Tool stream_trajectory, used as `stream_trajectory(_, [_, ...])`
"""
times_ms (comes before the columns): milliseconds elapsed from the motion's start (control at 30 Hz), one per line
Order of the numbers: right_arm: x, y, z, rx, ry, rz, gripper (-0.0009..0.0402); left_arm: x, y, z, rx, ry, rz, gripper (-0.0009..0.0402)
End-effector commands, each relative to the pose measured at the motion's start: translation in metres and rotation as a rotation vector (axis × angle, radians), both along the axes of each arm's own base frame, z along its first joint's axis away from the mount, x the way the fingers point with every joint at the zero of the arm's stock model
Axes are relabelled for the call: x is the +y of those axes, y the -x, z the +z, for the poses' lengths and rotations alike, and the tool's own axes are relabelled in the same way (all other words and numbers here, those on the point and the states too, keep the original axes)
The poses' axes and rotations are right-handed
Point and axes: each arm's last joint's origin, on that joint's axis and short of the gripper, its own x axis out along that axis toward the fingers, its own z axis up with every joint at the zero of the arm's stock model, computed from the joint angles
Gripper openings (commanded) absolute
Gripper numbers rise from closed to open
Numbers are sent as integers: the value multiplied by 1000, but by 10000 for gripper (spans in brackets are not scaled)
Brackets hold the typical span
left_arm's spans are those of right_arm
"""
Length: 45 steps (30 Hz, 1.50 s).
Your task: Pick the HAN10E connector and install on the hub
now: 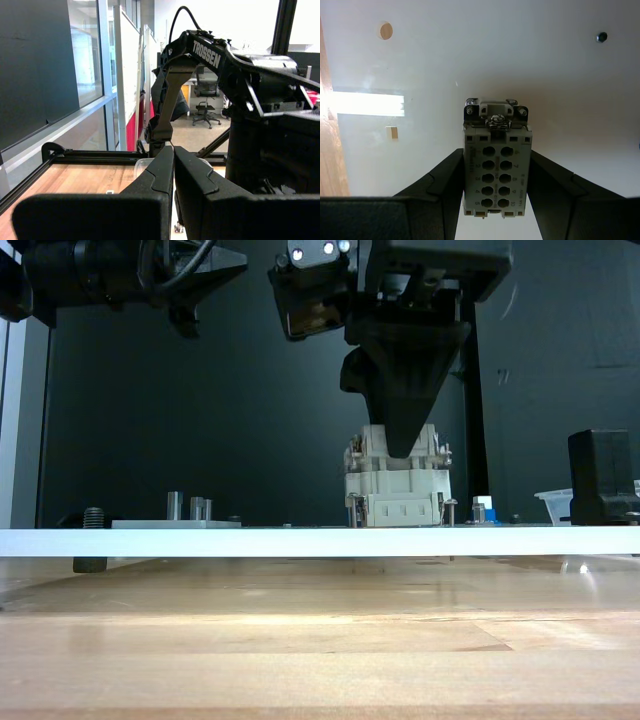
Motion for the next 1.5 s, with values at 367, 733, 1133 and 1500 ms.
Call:
stream_trajectory(367, [-3,0,-13,-2,10,10,9,0,0,0,-1,0,0,0])
stream_trajectory(733, [-4,2,-7,-17,7,14,9,0,0,0,0,0,0,0])
stream_trajectory(1133, [-5,5,6,-53,25,14,120,0,0,0,-1,0,0,0])
stream_trajectory(1500, [-6,10,19,-81,12,8,216,0,0,0,-1,0,0,0])
